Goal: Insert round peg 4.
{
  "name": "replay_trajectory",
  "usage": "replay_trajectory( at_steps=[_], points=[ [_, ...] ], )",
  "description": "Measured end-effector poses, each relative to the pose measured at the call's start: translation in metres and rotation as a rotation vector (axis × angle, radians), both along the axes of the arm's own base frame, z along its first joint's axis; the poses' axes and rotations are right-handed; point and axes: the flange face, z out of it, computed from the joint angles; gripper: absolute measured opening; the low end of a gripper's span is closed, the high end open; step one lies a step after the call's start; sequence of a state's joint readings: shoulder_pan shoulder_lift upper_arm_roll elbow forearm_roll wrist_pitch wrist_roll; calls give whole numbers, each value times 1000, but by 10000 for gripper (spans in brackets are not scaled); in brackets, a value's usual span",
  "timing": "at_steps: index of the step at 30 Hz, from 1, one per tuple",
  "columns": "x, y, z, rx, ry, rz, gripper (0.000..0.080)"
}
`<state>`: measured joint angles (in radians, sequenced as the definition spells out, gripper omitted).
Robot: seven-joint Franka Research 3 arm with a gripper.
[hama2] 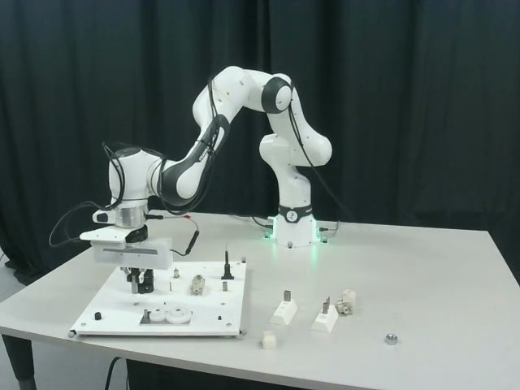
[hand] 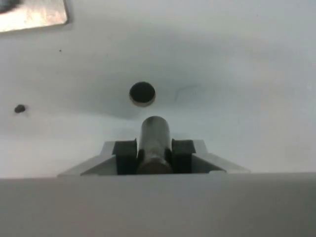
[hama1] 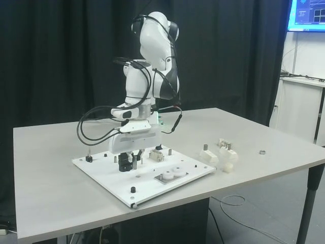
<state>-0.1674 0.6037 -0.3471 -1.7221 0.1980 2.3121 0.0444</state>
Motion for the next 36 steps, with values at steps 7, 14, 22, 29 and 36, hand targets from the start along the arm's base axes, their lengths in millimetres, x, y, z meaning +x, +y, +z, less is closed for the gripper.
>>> replay_trajectory(
  at_steps=[7,14,22,29,36],
  points=[
    [1,-5,-6,17,-7,15,145],
    [2,-7,-11,30,-12,29,145],
    [1,-6,-17,52,-16,35,145],
    [1,-5,-20,61,-18,29,145],
    [1,-4,-23,65,-16,29,145]
  ],
)
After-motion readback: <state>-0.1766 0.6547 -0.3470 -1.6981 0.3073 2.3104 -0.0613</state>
